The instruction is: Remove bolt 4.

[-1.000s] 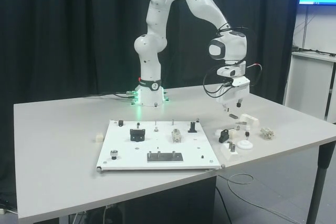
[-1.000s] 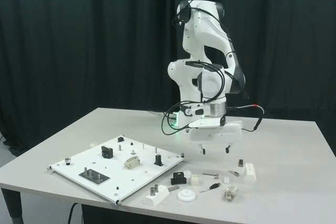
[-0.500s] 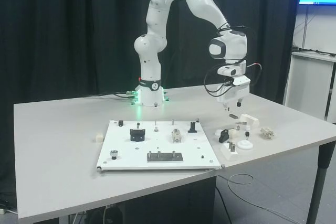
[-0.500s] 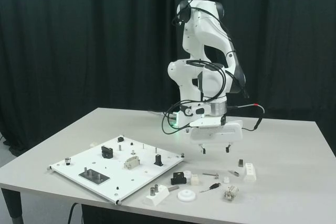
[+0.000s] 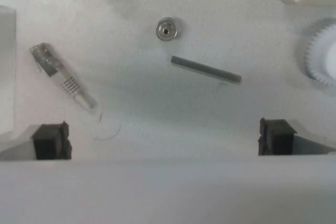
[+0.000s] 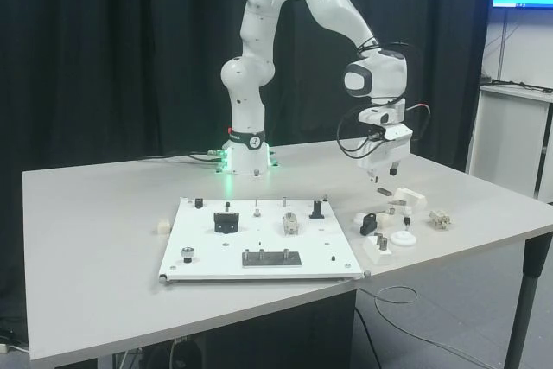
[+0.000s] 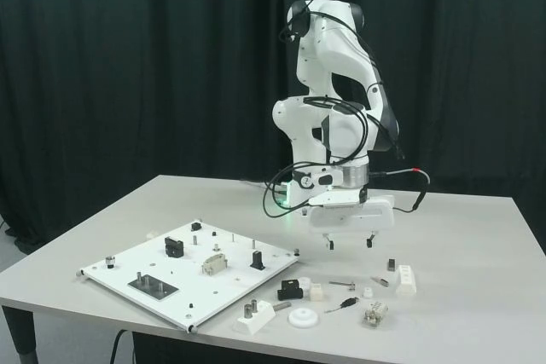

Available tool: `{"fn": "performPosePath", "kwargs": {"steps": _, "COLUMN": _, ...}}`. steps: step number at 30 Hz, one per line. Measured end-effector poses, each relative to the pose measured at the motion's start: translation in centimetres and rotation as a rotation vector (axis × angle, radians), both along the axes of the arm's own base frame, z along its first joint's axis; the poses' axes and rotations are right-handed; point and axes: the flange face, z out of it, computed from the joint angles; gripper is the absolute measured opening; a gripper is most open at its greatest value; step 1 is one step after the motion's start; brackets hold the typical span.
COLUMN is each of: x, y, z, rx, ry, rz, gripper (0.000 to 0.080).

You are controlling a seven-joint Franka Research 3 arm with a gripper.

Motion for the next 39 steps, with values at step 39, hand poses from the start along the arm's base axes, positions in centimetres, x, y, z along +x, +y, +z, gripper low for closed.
{"fn": "performPosePath", "kwargs": {"steps": 39, "x": 1.1, "y": -1.3, "z": 0.7, "rx": -0.007, "ry": -0.038, "rz": -0.003, "gripper": 0.08}}
